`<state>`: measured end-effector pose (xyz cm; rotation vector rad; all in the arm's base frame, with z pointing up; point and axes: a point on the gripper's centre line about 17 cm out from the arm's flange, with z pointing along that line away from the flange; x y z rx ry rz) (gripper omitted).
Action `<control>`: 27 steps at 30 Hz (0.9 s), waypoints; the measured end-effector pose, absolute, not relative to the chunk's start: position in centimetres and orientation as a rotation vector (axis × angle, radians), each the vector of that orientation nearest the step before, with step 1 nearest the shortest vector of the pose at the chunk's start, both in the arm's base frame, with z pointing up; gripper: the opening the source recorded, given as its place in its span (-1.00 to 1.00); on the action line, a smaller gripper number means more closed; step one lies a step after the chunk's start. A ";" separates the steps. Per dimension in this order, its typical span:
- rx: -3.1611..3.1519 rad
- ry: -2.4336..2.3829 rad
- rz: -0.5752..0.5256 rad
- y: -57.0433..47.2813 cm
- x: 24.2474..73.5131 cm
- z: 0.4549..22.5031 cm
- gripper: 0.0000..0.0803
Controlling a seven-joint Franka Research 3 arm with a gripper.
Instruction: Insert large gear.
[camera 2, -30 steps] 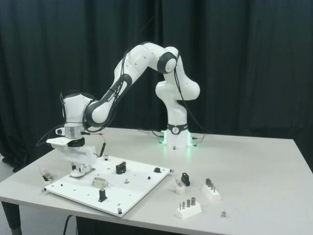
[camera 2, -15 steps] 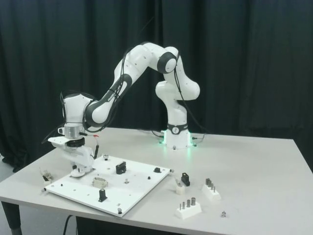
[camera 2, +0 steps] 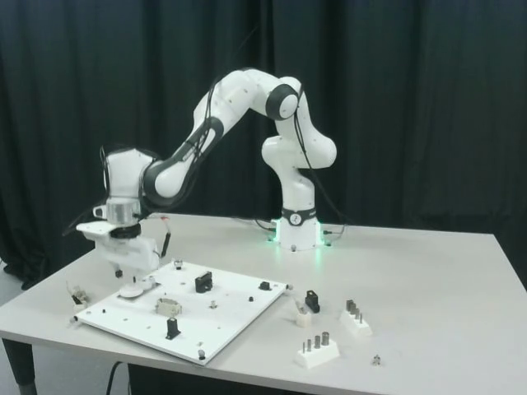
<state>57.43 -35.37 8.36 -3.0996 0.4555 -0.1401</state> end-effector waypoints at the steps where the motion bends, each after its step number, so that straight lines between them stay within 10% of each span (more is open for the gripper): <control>1: -3.101 0.441 -0.141 -35.3 57.6 9.2 0.38; 6: -3.111 0.390 -0.140 -35.4 57.9 12.9 0.38; 7: -3.113 0.385 -0.138 -35.4 57.9 13.6 0.86; 12: -3.139 0.366 -0.131 -36.2 57.8 15.6 0.96; 27: -3.219 0.325 -0.109 -39.2 56.9 14.8 0.99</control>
